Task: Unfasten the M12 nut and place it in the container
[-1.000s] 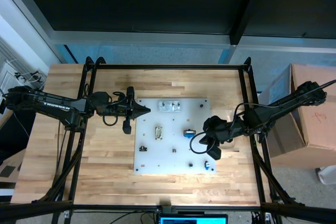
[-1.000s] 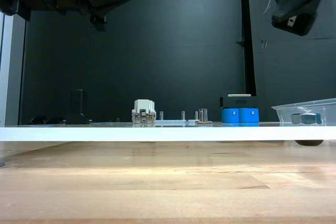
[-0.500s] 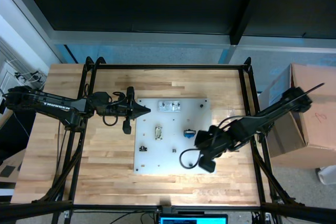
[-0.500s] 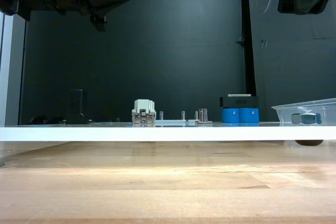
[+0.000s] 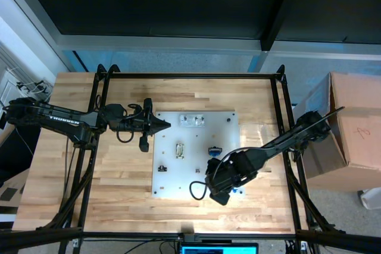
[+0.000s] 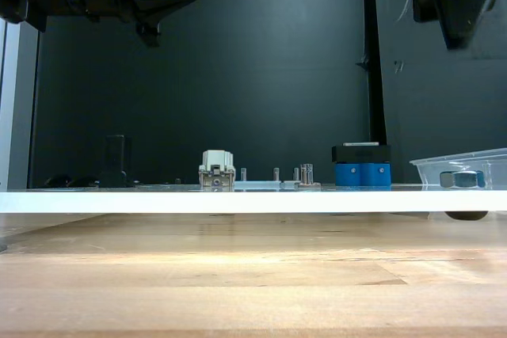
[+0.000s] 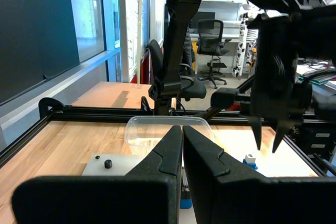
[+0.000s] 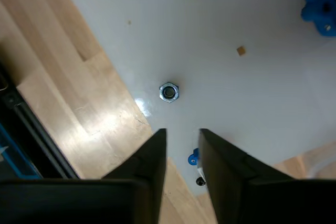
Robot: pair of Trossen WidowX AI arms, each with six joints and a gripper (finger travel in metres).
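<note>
Right gripper (image 8: 182, 132): hangs above the near right part of the white board (image 5: 172, 173), pointing down. Its fingers (image 8: 152, 166) stand apart with nothing between them.
Left gripper (image 5: 162, 125): held high over the board's far left edge, well apart from the work. Its own wrist view shows the fingers pressed together on nothing.
M12 nut (image 8: 168, 92): sits on the board close to the near edge, below the Right gripper, untouched. From above its bore looks dark, and in the low view it rides just above board level, so I judge it to be on its stud. How far down the threads it sits I cannot tell.
Container (image 5: 256, 132): a clear tray on the table just beside the board's right edge, farther back than the nut. The left wrist view shows nothing in it.
Risk: the nut lies a little off the middle of the gap, so a straight descent could set one finger on top of it instead of astride it. The nut is low and small, so a shallow grip may slip round the flats when turned, and too deep a reach would strike the board. A loosened nut could also drop on the way to the tray.
Around: a small blue piece (image 8: 193, 157) just beside the fingers at the board's edge; a blue and black block (image 5: 214, 151) and a white connector (image 5: 180, 150) mid-board; a cardboard box (image 5: 351, 129) off the table's right.
In the way: nothing lies between fingers and nut; the small blue piece is the nearest thing to catch.
</note>
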